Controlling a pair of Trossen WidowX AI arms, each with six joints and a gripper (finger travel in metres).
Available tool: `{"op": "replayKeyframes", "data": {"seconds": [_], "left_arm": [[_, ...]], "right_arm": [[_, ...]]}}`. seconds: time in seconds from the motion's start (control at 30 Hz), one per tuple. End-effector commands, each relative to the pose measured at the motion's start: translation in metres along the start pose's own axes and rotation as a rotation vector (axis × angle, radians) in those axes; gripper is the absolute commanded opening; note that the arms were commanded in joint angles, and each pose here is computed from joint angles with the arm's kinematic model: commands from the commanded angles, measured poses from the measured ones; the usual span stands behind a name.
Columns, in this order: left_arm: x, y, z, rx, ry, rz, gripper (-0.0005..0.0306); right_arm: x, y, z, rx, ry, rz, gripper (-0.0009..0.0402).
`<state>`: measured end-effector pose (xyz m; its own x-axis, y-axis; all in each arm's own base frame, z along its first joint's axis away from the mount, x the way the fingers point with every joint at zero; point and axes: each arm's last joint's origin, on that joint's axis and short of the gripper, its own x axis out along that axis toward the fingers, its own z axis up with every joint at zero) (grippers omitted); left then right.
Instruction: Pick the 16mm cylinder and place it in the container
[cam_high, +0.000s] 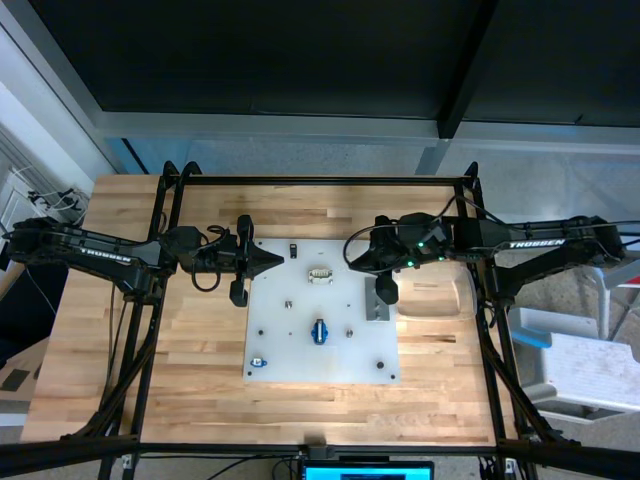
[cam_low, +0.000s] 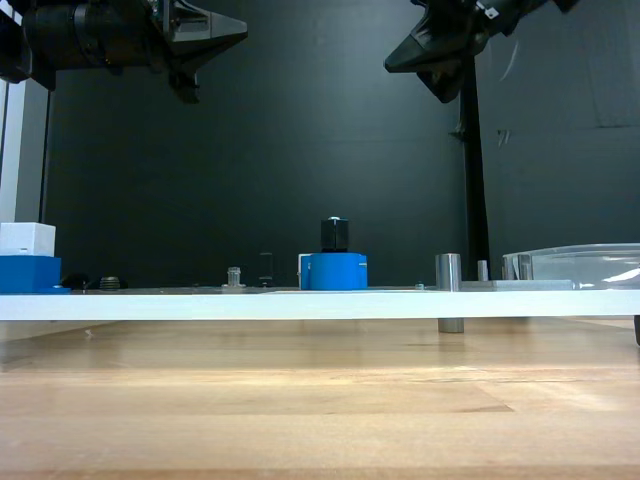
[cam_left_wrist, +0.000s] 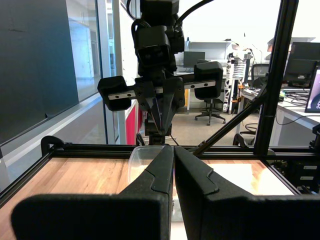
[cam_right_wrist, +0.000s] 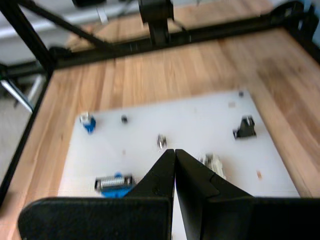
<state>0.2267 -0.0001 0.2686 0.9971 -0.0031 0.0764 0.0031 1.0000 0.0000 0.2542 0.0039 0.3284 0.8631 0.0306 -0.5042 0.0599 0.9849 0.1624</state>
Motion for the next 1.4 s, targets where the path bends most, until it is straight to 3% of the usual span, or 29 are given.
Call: {"op": "replayKeyframes", "data": {"seconds": [0.03,0.57,0.97,1.4], "left_arm": [[0.000,0.000,0.000,0.000,0.000,0.000,0.0000],[0.000,0.000,0.000,0.000,0.000,0.000,0.0000],[0.000,0.000,0.000,0.000,0.000,0.000,0.0000],[0.000,0.000,0.000,0.000,0.000,0.000,0.0000]], "right_arm": [[0.002,0.002,0.008,0.002,0.074,-0.012,0.0000],[0.030,0.012,0.030,-0.011,0.476,-0.068,0.0000],[0.052,0.027,0.025,0.007,0.629,-0.081,0.0000],[0.072,0.050,0.010,-0.008,0.720,-0.073,0.0000]]}}
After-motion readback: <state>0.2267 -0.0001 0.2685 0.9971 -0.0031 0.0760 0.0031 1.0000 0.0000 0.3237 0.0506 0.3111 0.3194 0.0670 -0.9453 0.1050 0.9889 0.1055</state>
